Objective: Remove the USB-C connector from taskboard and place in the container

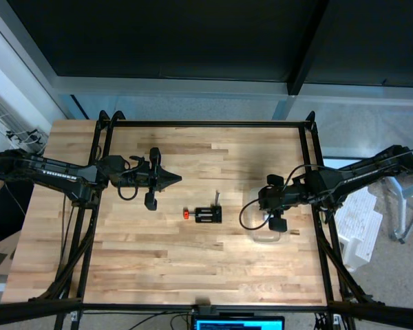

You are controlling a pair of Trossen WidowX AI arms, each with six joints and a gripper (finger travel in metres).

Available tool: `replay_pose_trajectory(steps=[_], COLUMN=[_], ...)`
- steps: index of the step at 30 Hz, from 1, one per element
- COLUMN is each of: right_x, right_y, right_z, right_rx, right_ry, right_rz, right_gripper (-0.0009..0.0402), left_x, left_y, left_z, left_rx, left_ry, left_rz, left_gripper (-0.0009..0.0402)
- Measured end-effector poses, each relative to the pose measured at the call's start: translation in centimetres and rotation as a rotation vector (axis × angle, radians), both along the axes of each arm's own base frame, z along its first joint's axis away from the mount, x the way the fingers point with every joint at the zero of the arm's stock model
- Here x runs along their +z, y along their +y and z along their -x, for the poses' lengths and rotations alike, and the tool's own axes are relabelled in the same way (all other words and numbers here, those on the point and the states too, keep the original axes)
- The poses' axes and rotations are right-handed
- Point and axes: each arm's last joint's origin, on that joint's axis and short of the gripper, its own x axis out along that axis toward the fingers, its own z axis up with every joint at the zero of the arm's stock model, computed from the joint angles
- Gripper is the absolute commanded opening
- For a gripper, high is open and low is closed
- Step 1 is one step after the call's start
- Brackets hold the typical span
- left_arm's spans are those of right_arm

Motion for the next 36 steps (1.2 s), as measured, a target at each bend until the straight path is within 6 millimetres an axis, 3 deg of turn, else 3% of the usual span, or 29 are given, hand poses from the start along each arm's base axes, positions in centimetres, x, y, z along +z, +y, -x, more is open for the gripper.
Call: replay_pose_trajectory(steps=[6,22,29,36], right_x=[-0.13,-0.04,0.03,0.65], right_y=[-0.04,-0.11,-0.11,-0.13], right_z=[0.14,0.06,0.09,0.1], right_rx=[-0.005,-0.017,-0.006,0.009], right_ry=[-0.003,-0.018,-0.022,-0.081], right_rz=[0.006,0.03,0.034,0.033], right_gripper=[0.0019,0.0157,0.0163,0.0141], left_x=[0.0,0.0,0.0,0.0], left_y=[0.0,0.0,0.0,0.0], left_z=[0.0,0.0,0.0,0.0], left_rx=[0.0,0.0,0.0,0.0], left_ry=[0.0,0.0,0.0,0.0], left_rz=[0.0,0.0,0.0,0.0], left_gripper=[0.0,0.0,0.0,0.0])
